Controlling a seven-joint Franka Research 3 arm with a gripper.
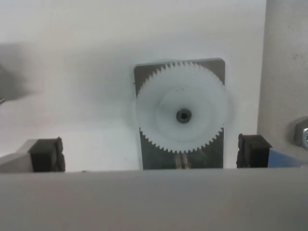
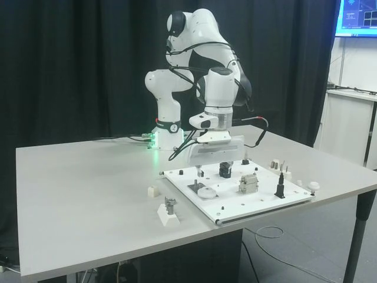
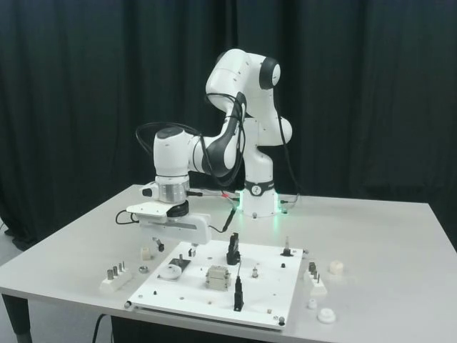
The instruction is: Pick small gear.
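Wrist view looks straight down, close over the white gear (image 1: 181, 113) | first room view stands off one table corner, facing the arm (image 2: 203, 71) | second room view faces it frontally | both share the white board (image 3: 214, 289).

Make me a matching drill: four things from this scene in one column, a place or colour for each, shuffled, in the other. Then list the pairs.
Things:
1. gear
2. pincer
3. board
4. curtain

Descriptions:
A. black, behind the table
B. white and toothed, on a dark plate
C. open above the gear, a pad on each side
D. white, flat on the grey table, carrying small parts

Pairs: 1-B, 2-C, 3-D, 4-A
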